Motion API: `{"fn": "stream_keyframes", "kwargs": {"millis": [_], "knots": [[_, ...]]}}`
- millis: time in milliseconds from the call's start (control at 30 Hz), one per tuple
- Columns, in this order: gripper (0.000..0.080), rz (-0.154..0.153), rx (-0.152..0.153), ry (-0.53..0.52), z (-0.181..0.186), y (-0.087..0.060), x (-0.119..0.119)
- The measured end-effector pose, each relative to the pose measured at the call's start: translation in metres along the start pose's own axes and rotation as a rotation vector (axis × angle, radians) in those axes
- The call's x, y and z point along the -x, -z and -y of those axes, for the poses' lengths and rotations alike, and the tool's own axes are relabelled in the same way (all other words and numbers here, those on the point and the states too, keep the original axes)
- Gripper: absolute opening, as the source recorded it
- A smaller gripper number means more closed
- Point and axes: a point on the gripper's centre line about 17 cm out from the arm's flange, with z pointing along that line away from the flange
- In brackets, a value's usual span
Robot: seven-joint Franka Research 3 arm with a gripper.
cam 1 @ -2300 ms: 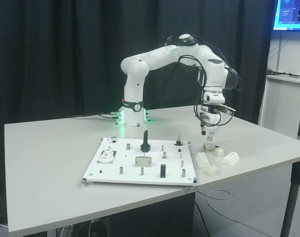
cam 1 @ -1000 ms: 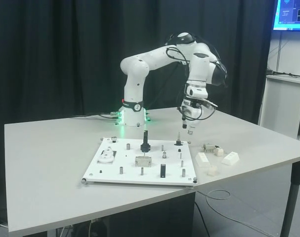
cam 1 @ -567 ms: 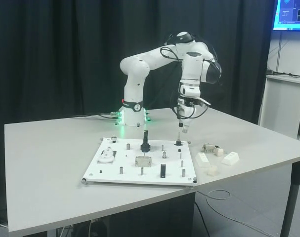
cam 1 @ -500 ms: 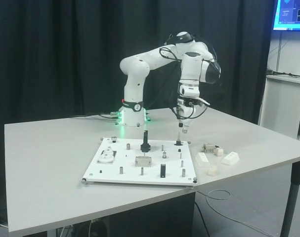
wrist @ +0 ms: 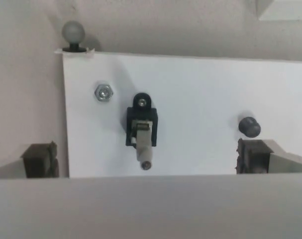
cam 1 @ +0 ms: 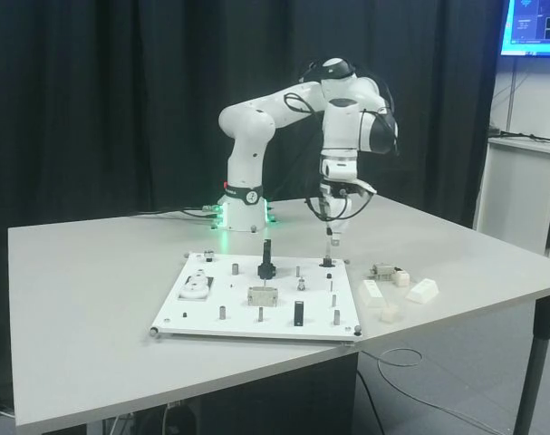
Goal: Remove Ethernet.
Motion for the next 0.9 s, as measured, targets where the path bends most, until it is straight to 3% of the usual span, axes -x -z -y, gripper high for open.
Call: {"fn": "stream_keyframes", "kwargs": {"millis": [500, 900], "knots": [[0.08, 0.0, -0.01, -0.112, 0.006, -0.007, 0.003], [0.08, 0.029, -0.001, -0.103, 0.007, -0.019, 0.007]]}}
